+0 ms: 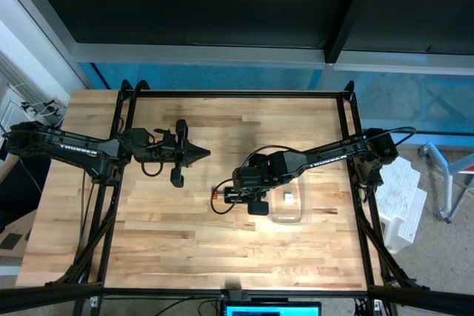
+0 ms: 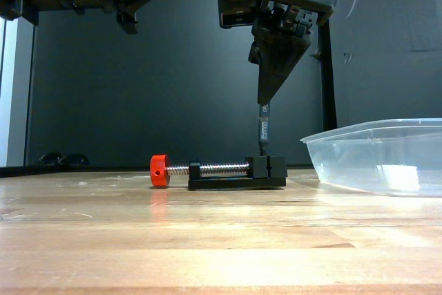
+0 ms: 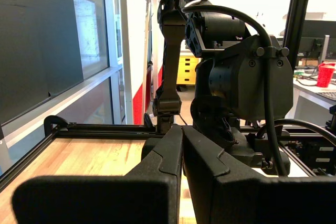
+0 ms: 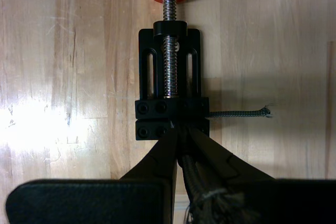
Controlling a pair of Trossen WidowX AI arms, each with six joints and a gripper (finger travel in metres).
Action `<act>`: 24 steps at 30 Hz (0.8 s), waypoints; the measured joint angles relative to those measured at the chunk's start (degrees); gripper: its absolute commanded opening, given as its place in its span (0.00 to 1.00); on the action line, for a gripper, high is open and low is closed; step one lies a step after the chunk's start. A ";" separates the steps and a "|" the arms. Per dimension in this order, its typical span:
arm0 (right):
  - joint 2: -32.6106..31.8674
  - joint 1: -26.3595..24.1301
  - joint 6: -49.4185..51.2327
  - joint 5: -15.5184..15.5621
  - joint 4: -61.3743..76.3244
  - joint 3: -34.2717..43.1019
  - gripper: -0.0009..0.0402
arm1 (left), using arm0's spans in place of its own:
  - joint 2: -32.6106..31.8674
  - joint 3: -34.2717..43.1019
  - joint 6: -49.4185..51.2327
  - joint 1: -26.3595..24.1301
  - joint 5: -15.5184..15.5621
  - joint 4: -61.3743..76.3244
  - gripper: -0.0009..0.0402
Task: Pick the usb-c connector and install on the hub
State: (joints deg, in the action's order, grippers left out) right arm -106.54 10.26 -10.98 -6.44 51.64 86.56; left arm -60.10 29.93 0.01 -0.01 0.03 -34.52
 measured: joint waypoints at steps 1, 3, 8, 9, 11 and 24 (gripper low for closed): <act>0.00 0.00 0.00 0.00 0.00 0.00 0.02 | -0.02 0.00 0.00 0.00 0.00 0.00 0.02; 0.00 0.00 -0.02 0.00 0.02 0.00 0.02 | -0.02 0.02 0.00 0.00 0.00 0.00 0.02; 0.07 0.00 0.04 0.00 -0.94 -0.98 0.02 | 0.00 0.00 0.00 0.00 0.00 0.00 0.02; 0.15 0.00 0.17 -0.02 -1.95 -1.75 0.02 | 0.00 0.02 0.00 0.00 0.00 0.00 0.02; 0.52 0.02 0.13 0.04 -4.33 -3.76 0.02 | 0.00 0.00 0.00 0.00 0.00 0.00 0.02; 0.20 0.13 -0.46 0.22 -5.60 -4.68 0.02 | 0.00 0.00 0.00 0.00 0.00 0.00 0.02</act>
State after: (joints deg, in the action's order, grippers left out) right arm -106.34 10.39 -11.44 -6.22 46.04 81.89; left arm -60.10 29.93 0.01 -0.01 0.03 -34.52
